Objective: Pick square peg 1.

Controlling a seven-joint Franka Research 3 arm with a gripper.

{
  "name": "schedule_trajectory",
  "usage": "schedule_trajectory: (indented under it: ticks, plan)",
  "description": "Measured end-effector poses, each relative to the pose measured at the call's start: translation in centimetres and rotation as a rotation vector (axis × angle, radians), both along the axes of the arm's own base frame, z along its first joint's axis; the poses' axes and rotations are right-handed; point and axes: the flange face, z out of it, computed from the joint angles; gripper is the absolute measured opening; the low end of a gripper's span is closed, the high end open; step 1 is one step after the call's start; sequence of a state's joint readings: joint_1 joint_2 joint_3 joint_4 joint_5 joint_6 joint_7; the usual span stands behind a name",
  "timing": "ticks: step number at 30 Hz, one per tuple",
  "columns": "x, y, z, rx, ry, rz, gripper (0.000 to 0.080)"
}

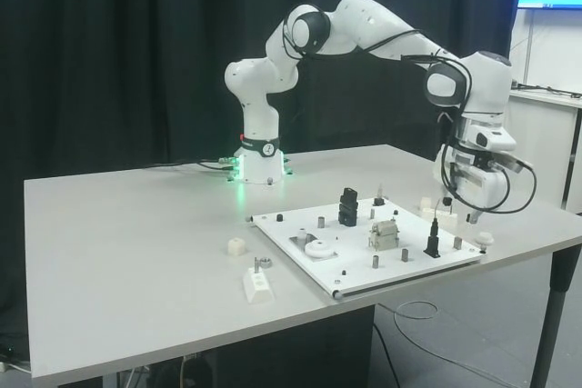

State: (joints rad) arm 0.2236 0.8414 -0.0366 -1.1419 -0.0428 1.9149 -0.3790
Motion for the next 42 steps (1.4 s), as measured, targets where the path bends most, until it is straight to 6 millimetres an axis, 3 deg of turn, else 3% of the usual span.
schedule_trajectory:
  ticks: [17,24,42]
  plan:
    - [-0.1,0.6,0.2,-0.001,-0.003,-0.043,0.08]
    - [-0.3,1.1,0.5,-0.012,-0.005,-0.187,0.08]
    - [-3.0,5.6,2.6,-0.08,0.042,-0.42,0.08]
